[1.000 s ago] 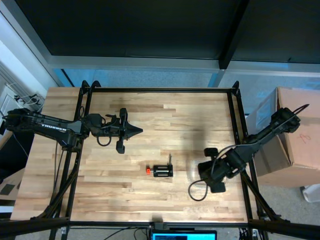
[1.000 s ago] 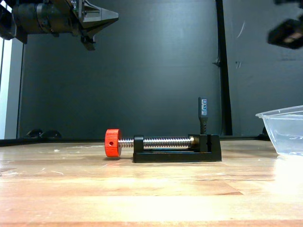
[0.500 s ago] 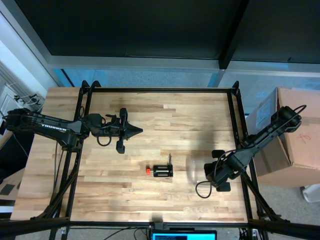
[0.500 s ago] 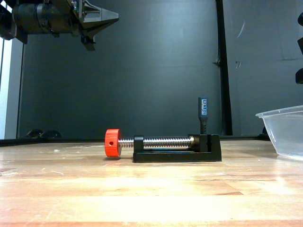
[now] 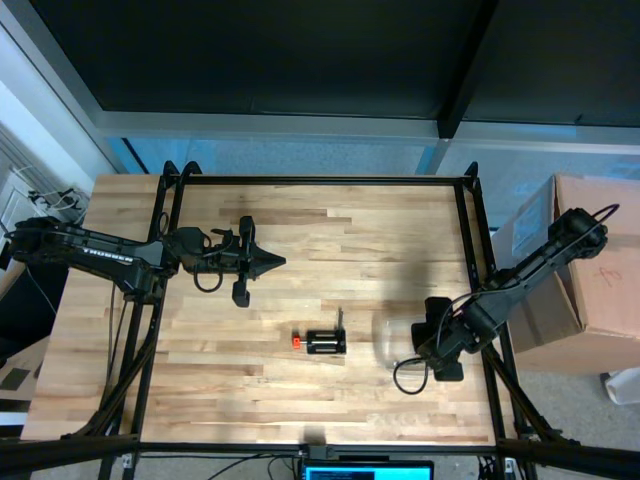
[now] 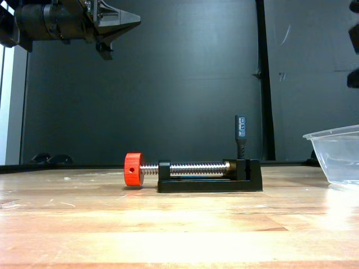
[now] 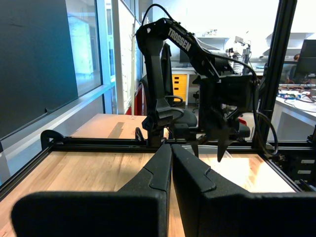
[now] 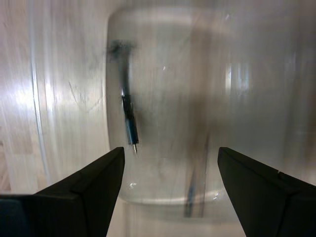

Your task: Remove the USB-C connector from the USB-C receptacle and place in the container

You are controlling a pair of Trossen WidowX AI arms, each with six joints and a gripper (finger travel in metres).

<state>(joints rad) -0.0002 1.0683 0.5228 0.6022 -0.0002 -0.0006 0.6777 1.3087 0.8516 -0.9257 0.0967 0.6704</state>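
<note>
R claw [image 8: 169,154] has shifted right; spread, over clear container [image 8: 69,98]. USB-C connector [image 8: 129,121] lies free inside, below claw. Vise [image 6: 207,176] w/ receptacle [image 6: 241,129] to its left; L claw [image 7: 171,148] pressed together, well apart

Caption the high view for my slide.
Left gripper shut over the table's left side; right gripper open above the container, where the USB-C connector seems to lie free.
</note>
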